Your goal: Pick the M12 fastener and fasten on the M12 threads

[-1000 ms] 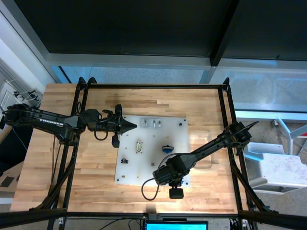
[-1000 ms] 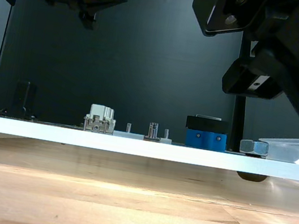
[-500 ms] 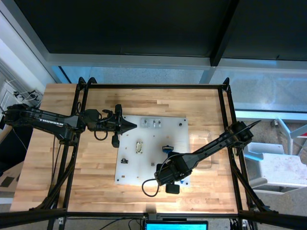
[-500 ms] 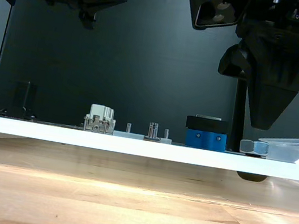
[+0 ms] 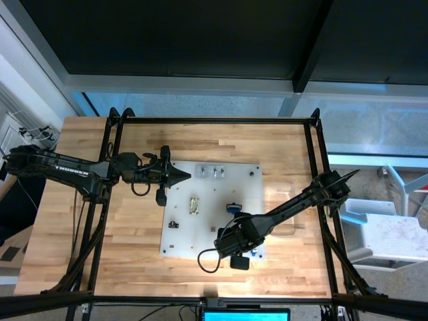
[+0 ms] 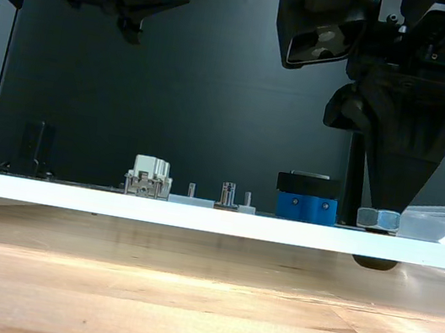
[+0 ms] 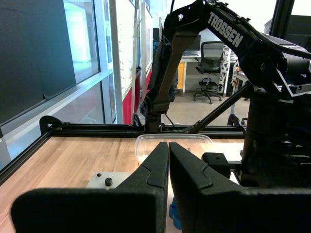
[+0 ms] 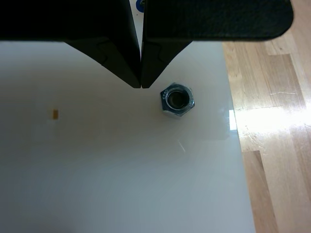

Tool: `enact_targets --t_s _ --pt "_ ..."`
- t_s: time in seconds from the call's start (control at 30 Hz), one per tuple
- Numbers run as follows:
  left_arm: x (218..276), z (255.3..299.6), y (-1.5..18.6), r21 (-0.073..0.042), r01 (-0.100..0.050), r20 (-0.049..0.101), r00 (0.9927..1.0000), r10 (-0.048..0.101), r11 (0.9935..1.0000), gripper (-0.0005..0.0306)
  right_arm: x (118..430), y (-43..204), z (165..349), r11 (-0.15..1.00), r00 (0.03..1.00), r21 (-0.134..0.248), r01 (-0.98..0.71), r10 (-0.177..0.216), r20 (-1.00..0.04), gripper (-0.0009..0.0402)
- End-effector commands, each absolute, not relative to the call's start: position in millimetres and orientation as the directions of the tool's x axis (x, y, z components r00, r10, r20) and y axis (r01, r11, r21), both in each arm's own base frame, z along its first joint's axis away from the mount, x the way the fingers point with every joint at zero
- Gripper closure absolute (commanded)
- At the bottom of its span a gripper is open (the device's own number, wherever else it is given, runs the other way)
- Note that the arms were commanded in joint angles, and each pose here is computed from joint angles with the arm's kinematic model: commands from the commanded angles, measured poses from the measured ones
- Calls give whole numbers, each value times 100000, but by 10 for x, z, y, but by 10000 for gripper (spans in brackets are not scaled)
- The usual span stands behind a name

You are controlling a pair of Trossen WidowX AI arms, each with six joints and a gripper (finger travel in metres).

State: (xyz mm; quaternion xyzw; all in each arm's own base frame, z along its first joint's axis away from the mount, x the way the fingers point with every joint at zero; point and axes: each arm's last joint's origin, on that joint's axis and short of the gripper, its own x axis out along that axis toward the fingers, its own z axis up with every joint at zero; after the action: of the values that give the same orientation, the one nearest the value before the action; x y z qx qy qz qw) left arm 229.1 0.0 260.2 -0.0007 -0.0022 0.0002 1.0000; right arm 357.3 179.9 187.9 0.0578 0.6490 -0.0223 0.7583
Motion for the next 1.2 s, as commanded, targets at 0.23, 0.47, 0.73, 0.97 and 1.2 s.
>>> enact_targets --t_s 0.23,0.47,0.73,0.97,1.2 --pt "2292 2602 0 -57 -38 477 99999 38 100000 300 3573 1832 1822 98523 15053 13249 10848 11546 -98184 393" --pt "2292 2602 0 -96 -38 477 99999 38 100000 300 3537 1894 1890 94418 4882 32941 384 32884 -94312 393" --pt "2292 2602 1 -96 -76 477 99999 76 100000 300 3522 1857 1974 96319 10221 26626 3711 26139 -95981 393" --pt "2292 2602 1 -96 -76 477 99999 76 100000 300 3520 1778 1987 99325 18784 6137 9845 4202 -98130 393" --pt "2292 2602 1 -96 -76 477 99999 76 100000 300 3559 1787 1904 99409 20020 2920 10453 773 -97972 393"
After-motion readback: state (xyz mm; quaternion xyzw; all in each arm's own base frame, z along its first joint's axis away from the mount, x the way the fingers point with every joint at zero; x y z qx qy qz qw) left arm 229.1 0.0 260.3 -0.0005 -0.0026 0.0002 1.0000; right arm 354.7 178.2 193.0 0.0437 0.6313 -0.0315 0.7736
